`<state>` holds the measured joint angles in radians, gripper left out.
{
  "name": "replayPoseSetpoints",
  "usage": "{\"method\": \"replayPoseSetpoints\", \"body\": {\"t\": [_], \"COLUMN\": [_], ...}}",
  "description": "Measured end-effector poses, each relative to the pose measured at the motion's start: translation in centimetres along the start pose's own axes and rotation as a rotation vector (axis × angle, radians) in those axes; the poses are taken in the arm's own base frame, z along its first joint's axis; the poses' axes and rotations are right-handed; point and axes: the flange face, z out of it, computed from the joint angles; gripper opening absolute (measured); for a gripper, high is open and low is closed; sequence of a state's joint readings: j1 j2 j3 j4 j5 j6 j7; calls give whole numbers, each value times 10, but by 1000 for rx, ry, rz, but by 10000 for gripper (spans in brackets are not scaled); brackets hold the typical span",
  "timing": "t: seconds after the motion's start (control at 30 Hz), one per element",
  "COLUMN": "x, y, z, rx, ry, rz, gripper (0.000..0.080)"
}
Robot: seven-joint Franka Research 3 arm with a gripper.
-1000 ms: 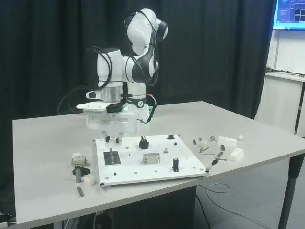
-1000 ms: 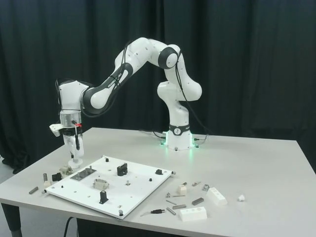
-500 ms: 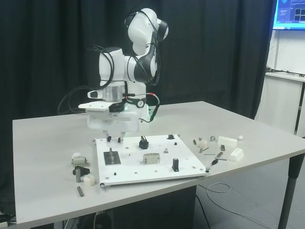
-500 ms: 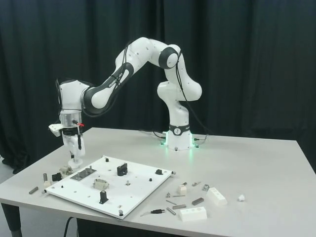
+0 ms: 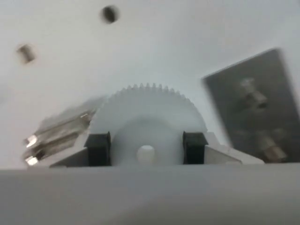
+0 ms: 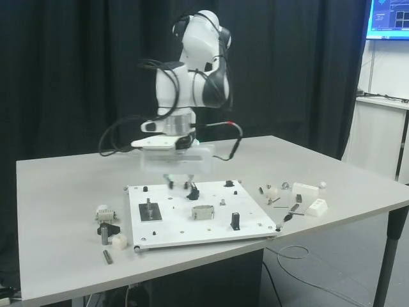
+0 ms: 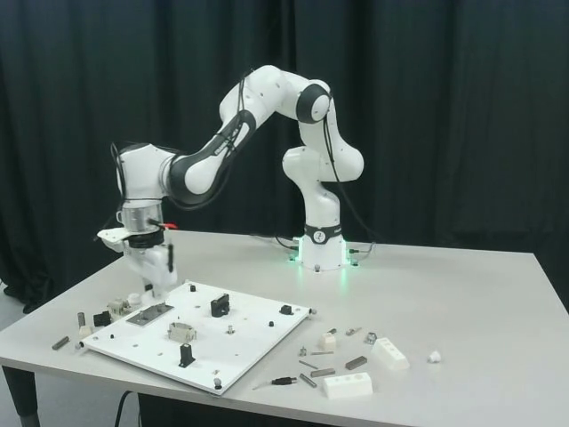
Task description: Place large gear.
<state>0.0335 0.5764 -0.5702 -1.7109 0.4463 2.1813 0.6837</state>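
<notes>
White and toothed, the gear [image 5: 147, 122] sits clamped between the two black pads [image 5: 99, 149] of the gripper [image 5: 146, 149] in the wrist view; the jaws are closed onto its round hub, one pad at each side, and its centre hole shows between them. Under the gear lies the white board [image 5: 154, 51], with a grey plate [image 5: 258, 108] carrying two pegs just beside the gear, and small dark holes farther off.

In the first room view, at the left of the grey table [image 6: 64, 185] lie a few small loose parts [image 6: 107, 220] beside the board [image 6: 198, 214]. On the board's left part stands the plate with its peg [image 6: 149, 210]. Above the board's far edge hangs the gripper [image 6: 179, 182], raised off the surface, on the white arm [image 6: 192, 77]. Farther right on the board are black fixtures [image 6: 234, 220], and beyond the board's right edge white blocks [image 6: 310, 195] and small pins lie on the table.

In the second room view the gripper [image 7: 156, 285] hangs over the board's left corner, near the plate [image 7: 149, 313], with the gear too small to make out there. The arm's base [image 7: 322, 249] stands well apart, at the back of the table, with a green light at its foot
</notes>
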Motion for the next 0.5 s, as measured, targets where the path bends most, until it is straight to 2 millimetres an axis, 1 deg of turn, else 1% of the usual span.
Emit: {"method": "replayPoseSetpoints", "body": {"t": [0.27, 0.5], "x": [-54, -107], "y": [-29, -54], "z": [1, 2], "rx": [-23, -39], "ry": [-40, -60], "rz": [-87, -121], "gripper": [328, 328]}}
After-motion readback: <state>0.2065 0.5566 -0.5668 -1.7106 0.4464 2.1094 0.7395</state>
